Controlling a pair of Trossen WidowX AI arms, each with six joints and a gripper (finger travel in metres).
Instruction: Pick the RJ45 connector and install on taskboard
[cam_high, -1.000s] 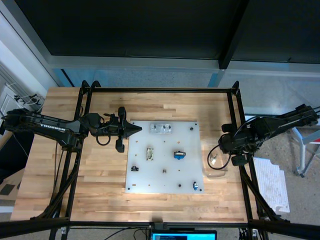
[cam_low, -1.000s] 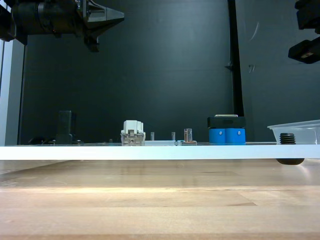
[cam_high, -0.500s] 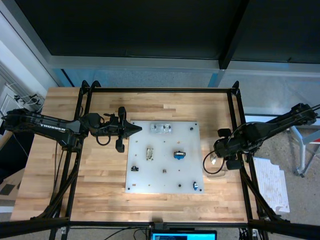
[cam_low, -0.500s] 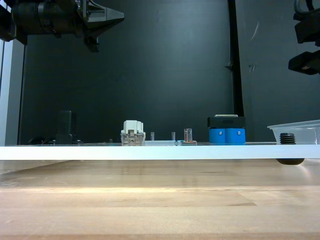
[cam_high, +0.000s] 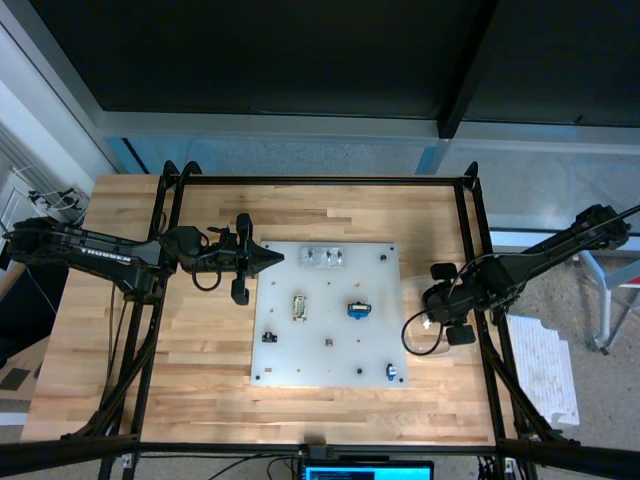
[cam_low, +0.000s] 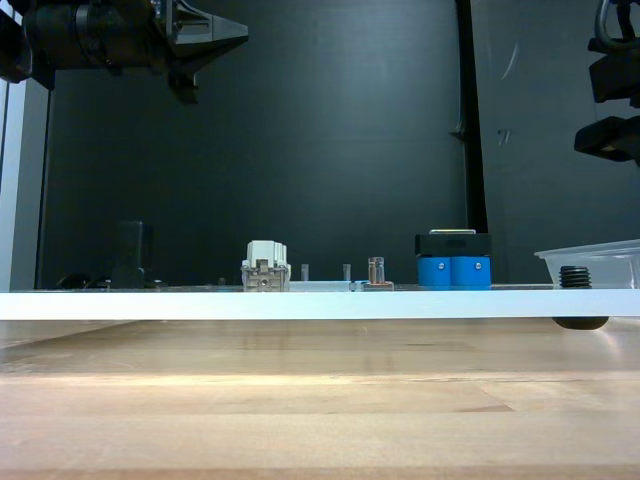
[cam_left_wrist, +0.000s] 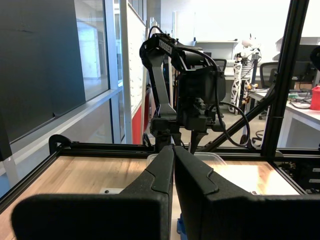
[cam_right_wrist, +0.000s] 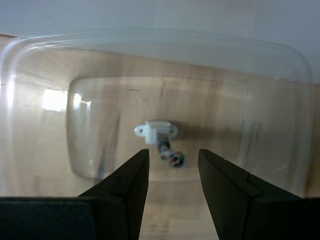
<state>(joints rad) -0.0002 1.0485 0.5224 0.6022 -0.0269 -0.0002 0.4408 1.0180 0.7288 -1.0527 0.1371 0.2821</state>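
**Connector in tray beneath spread right end effector**

The right end effector (cam_right_wrist: 173, 156), spread apart, hangs over the clear, round-cornered plastic tray (cam_right_wrist: 150, 36). Just beyond its tips, the tiny whitish RJ45 connector (cam_right_wrist: 156, 131) lies on the tray's floor, untouched. The tray sits on the wooden table (cam_high: 200, 340), just right of the flat white square taskboard (cam_high: 320, 350). Farther back, the left end effector (cam_left_wrist: 173, 148), pressed together, hovers above the board's left edge.

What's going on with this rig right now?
The right gripper hovers open over the clear tray beside the white board, lined up on the small whitish connector lying in the tray, not yet gripped. The left gripper is shut and parked high by the board's left edge.
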